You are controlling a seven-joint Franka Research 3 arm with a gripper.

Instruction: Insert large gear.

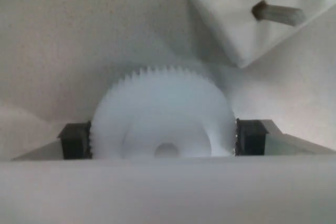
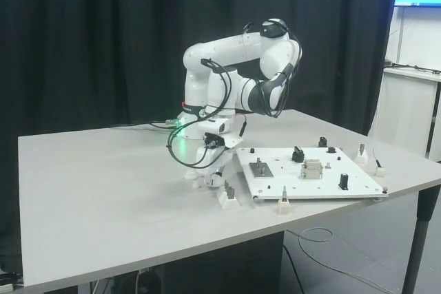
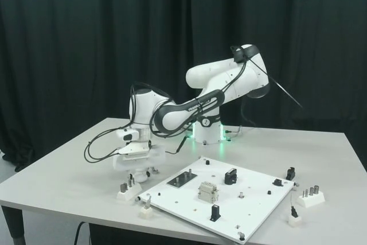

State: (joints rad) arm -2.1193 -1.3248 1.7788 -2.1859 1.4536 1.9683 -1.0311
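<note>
The grey table (image 2: 103,184) carries everything, and the large white square assembly board (image 2: 310,173) lying flat on it serves as the landmark. The white seven-joint arm (image 3: 223,87) is bolted beyond the board's far edge, by the green light at its base, and folds down low so that its wrist hangs just off the board's corner. That low reach probably suits picking parts from the small stands beside the board.

The gripper (image 1: 167,137) is closed on the large white toothed plastic gear (image 1: 164,116): its two black finger pads (image 1: 75,140) press on opposite sides of the rim, holding the gear flat with the centre bore left free, presumably so it can slide over a shaft. Just off the board's corner, a small white block with grey metal pegs (image 2: 227,196) stands near the gripper.

The gear is off the board, not yet inserted.
</note>
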